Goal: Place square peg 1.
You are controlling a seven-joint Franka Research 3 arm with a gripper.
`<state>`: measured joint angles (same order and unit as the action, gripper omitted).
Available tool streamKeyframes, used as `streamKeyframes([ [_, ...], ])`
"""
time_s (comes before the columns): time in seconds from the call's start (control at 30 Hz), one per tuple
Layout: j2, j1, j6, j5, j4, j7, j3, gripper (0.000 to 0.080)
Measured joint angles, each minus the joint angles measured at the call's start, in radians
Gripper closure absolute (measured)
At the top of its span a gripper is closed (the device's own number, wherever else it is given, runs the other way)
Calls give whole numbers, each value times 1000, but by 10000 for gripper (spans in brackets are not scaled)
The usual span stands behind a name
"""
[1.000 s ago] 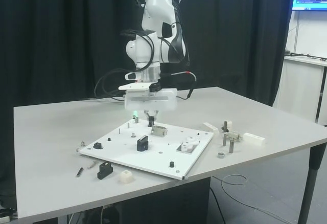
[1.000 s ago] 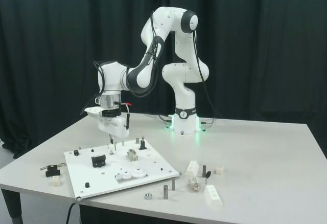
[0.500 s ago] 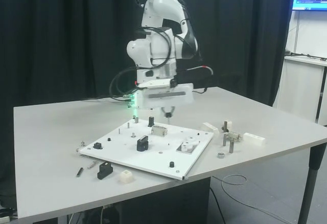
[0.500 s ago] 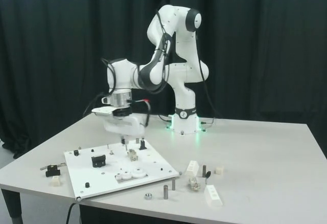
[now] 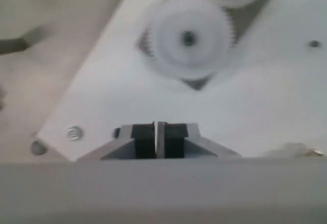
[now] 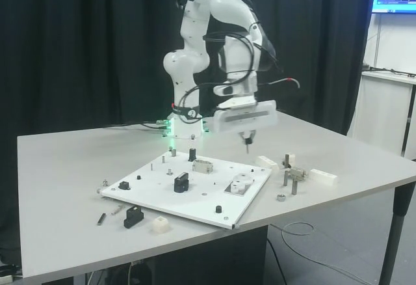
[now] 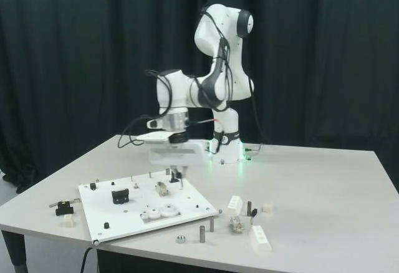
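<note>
Hovering over the board (image 6: 156, 197) edge by the gears (image 5: 188, 36), the pincer (image 5: 155, 139) is pressed together, empty. The peg (image 6: 285, 178), likely one of the upright grey ones, stands on the table (image 6: 65, 161) beyond that edge, apart from the pincer, white blocks (image 6: 323, 176) close by.

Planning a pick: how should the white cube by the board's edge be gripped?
From above, jaws on two opposite flat sides of the white cube: it sits flat on the table, top free. Avoid the side facing the black block.
</note>
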<state>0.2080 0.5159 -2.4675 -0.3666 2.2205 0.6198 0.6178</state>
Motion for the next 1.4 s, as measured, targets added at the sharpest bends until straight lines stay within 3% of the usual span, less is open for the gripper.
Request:
streamKeyframes([
  [0.4, 27, 117, -5, 0, 0, 1, -7, 767],
  [0.77, 86, 193, -72, 0, 0, 28, -30, 767],
  [1.07, 122, 227, -120, 0, -2, 53, -39, 767],
  [1.4, 133, 229, -136, 0, -3, 73, -60, 767],
])
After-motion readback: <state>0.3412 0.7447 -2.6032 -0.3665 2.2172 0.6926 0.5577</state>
